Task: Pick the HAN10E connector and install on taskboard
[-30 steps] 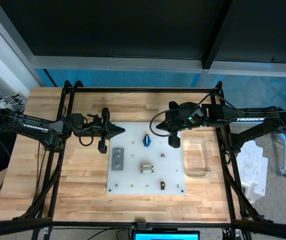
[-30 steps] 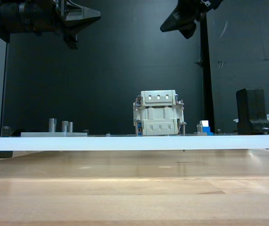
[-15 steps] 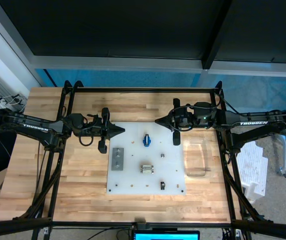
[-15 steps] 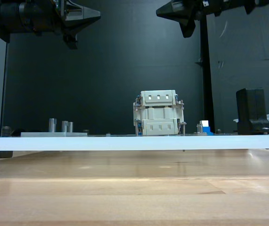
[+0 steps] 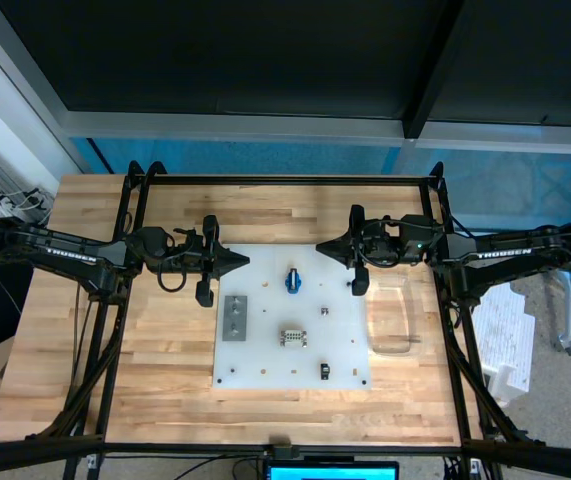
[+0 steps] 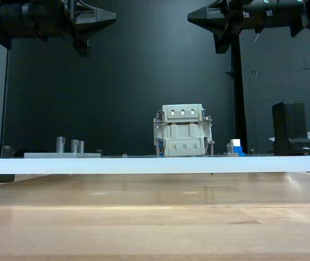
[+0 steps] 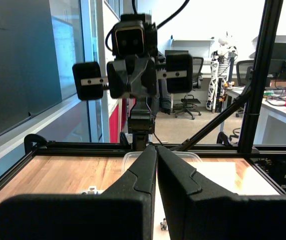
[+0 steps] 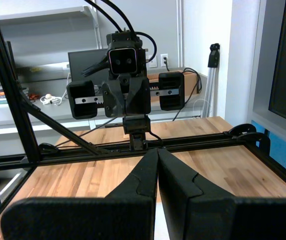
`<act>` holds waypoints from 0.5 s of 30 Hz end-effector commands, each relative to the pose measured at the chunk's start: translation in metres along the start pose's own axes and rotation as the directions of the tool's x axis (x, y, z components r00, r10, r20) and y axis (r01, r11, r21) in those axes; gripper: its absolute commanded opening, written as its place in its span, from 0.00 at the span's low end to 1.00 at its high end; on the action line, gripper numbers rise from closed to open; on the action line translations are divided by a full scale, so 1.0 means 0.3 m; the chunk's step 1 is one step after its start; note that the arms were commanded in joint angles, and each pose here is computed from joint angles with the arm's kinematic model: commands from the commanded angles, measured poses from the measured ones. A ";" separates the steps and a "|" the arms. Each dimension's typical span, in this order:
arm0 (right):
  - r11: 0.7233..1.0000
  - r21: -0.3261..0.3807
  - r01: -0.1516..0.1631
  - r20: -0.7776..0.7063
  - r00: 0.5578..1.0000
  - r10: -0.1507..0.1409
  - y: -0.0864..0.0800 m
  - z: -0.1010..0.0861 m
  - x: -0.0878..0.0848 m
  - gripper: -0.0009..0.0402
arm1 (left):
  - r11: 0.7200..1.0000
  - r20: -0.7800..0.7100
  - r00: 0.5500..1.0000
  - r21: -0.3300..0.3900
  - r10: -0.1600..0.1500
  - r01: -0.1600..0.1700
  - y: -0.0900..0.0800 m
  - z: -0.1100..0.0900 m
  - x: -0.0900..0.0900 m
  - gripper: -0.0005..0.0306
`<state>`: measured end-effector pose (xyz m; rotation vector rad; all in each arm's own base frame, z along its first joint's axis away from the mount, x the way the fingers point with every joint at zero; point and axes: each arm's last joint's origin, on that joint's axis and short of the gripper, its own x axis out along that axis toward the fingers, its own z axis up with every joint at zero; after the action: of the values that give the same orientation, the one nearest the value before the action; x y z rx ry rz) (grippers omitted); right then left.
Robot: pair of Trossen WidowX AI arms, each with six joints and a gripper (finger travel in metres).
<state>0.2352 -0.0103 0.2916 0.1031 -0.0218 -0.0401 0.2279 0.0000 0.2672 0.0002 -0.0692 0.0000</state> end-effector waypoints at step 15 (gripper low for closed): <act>1.000 0.004 -0.018 -0.013 1.000 0.018 0.002 -0.022 -0.025 0.02 | 1.000 0.000 1.000 0.000 0.000 0.000 0.000 0.000 0.000 0.02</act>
<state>0.2278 -0.0093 0.2858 0.1048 -0.0149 -0.0332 0.2279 0.0000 0.2671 0.0002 -0.0689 0.0004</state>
